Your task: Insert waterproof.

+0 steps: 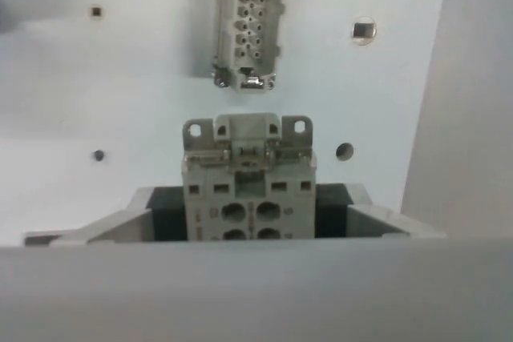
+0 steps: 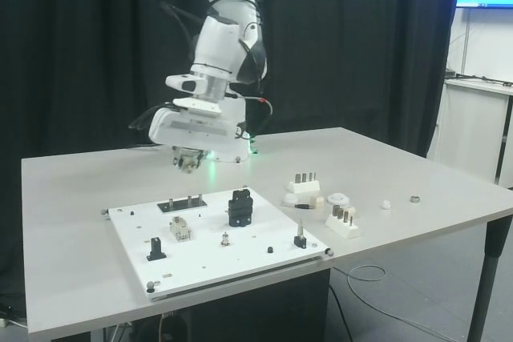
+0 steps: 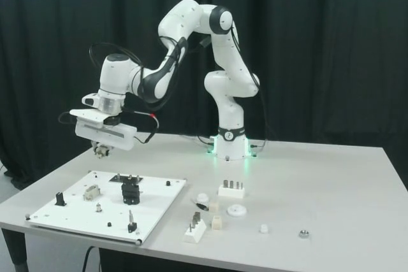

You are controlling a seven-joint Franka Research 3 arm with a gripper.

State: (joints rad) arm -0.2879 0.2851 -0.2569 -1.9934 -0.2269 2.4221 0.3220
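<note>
The gripper (image 2: pixel 187 162) hangs well above the white board (image 2: pixel 240 266), open air all round, clamped on the grey waterproof plug (image 1: pixel 248 178). Its pale multi-pin socket (image 1: pixel 248 26) sits on the board's left part, upright, well apart below.

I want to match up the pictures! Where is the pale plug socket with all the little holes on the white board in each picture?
Wrist view: the pale multi-pin connector socket sits near the top, beyond the plug held in the gripper.
First room view: the socket is left of centre on the white board.
Second room view: the socket is on the board's left part.
Shared landmark: the black block on the board, in both room views.
</note>
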